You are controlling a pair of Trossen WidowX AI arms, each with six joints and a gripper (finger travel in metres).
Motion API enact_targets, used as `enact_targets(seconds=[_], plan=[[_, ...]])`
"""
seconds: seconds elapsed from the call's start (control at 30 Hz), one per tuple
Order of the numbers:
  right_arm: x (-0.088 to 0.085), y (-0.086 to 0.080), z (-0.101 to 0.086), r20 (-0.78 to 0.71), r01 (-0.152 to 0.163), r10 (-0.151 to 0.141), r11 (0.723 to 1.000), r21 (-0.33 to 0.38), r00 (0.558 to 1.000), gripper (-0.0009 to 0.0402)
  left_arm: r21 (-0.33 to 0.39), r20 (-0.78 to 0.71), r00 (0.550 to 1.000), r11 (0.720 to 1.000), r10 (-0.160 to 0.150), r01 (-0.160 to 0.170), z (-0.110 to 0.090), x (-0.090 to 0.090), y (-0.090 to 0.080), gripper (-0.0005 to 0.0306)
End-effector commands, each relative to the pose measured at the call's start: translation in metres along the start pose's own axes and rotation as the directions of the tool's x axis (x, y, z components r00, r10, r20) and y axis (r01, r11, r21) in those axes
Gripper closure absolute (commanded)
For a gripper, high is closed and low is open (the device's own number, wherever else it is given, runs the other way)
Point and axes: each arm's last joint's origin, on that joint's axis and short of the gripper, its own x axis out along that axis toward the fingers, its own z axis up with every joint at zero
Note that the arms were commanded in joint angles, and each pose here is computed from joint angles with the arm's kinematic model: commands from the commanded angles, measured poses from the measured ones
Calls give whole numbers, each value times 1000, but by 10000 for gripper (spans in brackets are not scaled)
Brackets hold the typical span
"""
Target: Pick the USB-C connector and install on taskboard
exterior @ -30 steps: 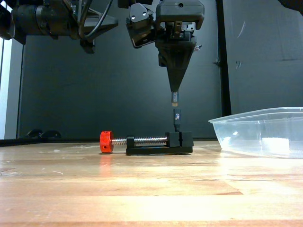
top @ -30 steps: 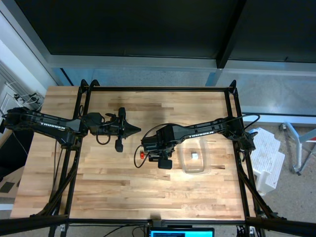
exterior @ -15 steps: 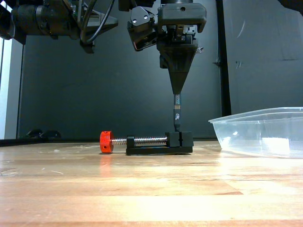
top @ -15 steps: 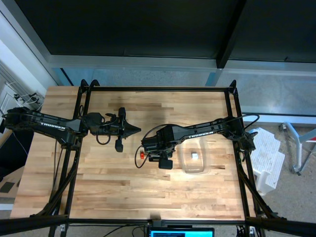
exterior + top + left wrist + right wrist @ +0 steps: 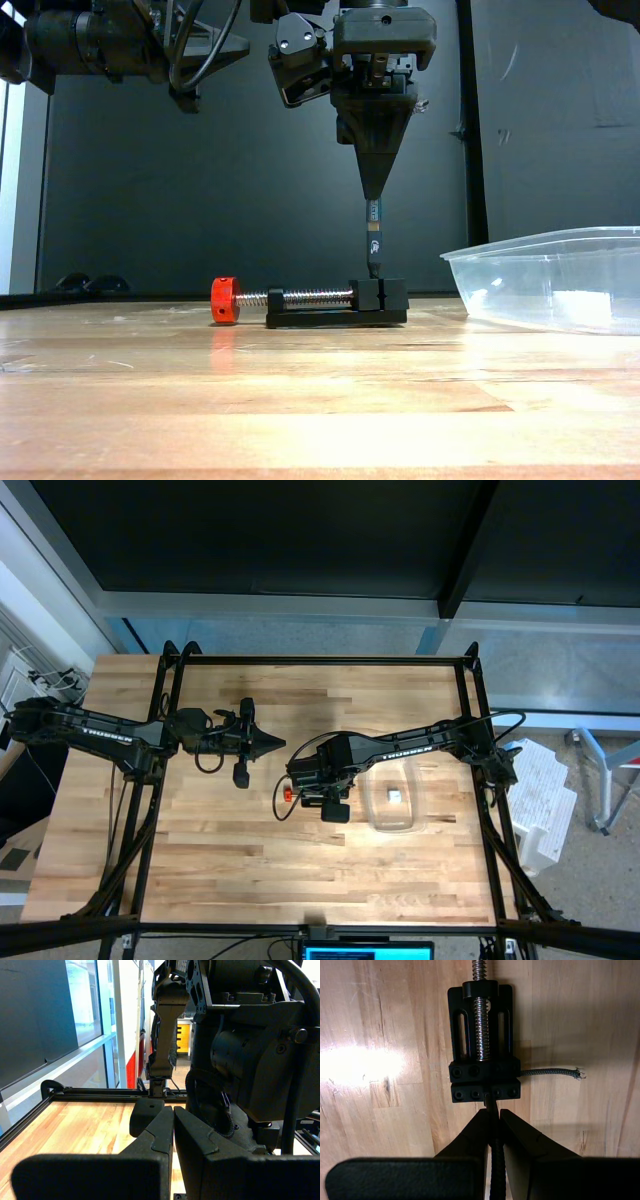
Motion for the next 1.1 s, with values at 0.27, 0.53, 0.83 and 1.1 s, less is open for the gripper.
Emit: enact_targets(seconds=[0.27,0.53,0.83,1.1], plan=[[2,0,0,-4,-2,2,1000,-2,1000,393,0,0,1000,1000,0,0,0,0,0,300],[2,0,0,2,-4,4,1000,-2,1000,393,0,0,1000,1000,0,0,0,0,0,300],[-4,0,-2,12,-3,4,1000,-2,1000,393,0,0,1000,1000,0,0,0,0,0,300],[-5,-1,-2,16,-5,5,1000,-1,1000,393,0,0,1000,1000,0,0,0,0,0,300]])
